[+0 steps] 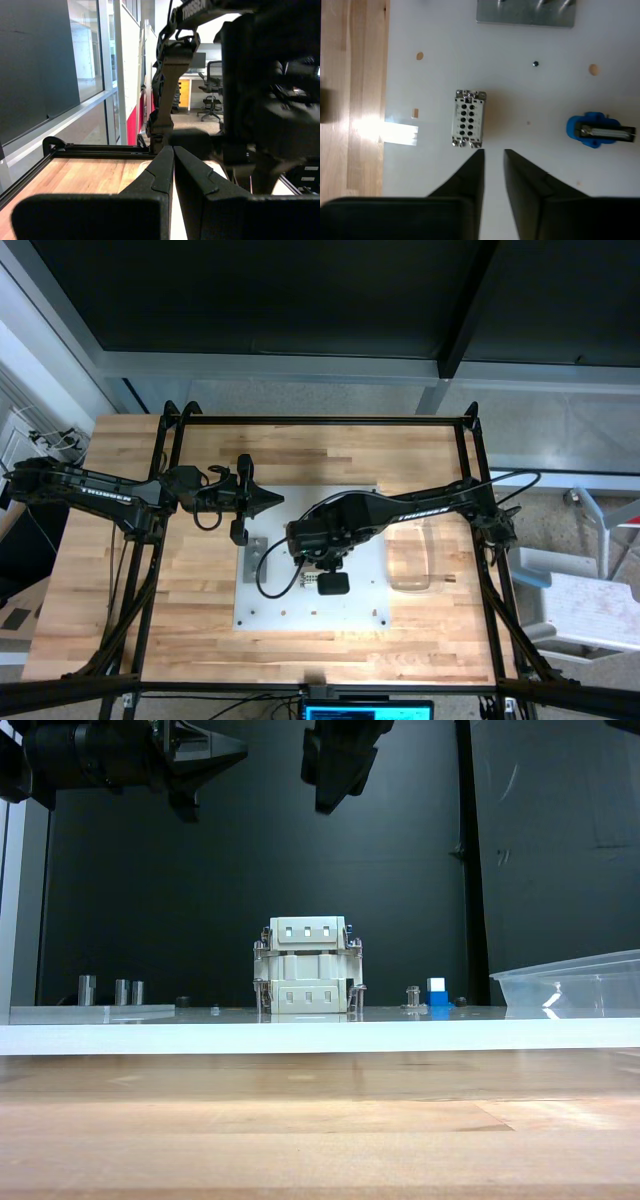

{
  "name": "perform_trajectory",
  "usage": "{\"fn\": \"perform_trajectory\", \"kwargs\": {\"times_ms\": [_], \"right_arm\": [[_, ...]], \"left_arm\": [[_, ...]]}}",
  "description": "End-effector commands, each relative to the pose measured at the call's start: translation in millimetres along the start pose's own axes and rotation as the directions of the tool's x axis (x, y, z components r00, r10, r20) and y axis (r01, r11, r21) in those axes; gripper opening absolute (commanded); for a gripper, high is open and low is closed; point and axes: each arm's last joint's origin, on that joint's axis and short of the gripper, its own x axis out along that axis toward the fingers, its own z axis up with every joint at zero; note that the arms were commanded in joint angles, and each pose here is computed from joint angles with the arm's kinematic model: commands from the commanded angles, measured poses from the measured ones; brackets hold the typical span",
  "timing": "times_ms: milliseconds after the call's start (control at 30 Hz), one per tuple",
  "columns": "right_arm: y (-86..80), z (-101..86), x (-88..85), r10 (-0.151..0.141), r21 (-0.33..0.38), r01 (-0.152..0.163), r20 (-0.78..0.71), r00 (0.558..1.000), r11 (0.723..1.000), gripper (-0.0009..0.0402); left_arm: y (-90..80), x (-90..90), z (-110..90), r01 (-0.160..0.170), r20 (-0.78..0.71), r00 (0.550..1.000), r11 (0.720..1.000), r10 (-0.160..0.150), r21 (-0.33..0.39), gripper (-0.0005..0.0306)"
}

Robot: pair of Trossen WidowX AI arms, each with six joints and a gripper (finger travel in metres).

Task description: Remove the HAN10-E connector and place it in the container

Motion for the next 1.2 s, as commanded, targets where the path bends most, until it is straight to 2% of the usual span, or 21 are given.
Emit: {"fn": "perform_trajectory", "kwargs": {"times_ms": [33, 200, 267, 433, 600, 667, 1000, 1200], "right_arm": [[2.0, 4.1, 10.3, -0.002, 0.009, 0.002, -0.017, 1.0, 1.0, 0.0121], [7.8, 6.3, 22.6, -0.004, 0.007, 0.004, -0.039, 0.999, 1.0, 0.0194], [9.4, 6.8, 27.8, -0.02, 0.017, 0.021, -0.047, 0.999, 1.0, 0.0217], [13.4, 9.5, 43.8, -0.024, 0.032, 0.026, -0.061, 0.998, 0.999, 0.0256], [15.5, 10.8, 56.9, -0.049, 0.032, 0.052, -0.076, 0.996, 0.998, 0.026], [16.1, 10.8, 58.0, -0.048, 0.044, 0.052, -0.076, 0.996, 0.998, 0.0258], [19.6, 13.9, 87.9, -0.048, 0.048, 0.052, -0.085, 0.995, 0.997, 0.0257], [21.0, 11.9, 92.2, -0.047, 0.05, 0.051, -0.094, 0.994, 0.997, 0.0257]], "left_arm": [[0.1, 0.1, -0.1, 0.0, 0.0, 1.0, 1.0, 0.0, 0.0, 0.0], [0.0, 0.1, -0.1, 0.0, 0.0, 1.0, 1.0, 0.0, 0.0, 0.0], [0.1, 0.1, -0.1, 0.0, 0.0, 1.0, 1.0, 0.0, 0.0, 0.0], [0.1, 0.1, -0.1, 0.0, 0.0, 1.0, 1.0, 0.0, 0.0, 0.0], [0.0, 0.1, -0.1, 0.0, 0.0, 1.0, 1.0, 0.0, 0.0, 0.0], [0.1, 0.1, -0.1, 0.0, 0.0, 1.0, 1.0, 0.0, 0.001, 0.0], [0.0, 0.1, -0.1, 0.0, 0.0, 1.0, 1.0, 0.0, 0.001, 0.0], [0.1, 0.1, -0.1, 0.0, -0.001, 1.0, 1.0, 0.0, 0.0, 0.0]]}}
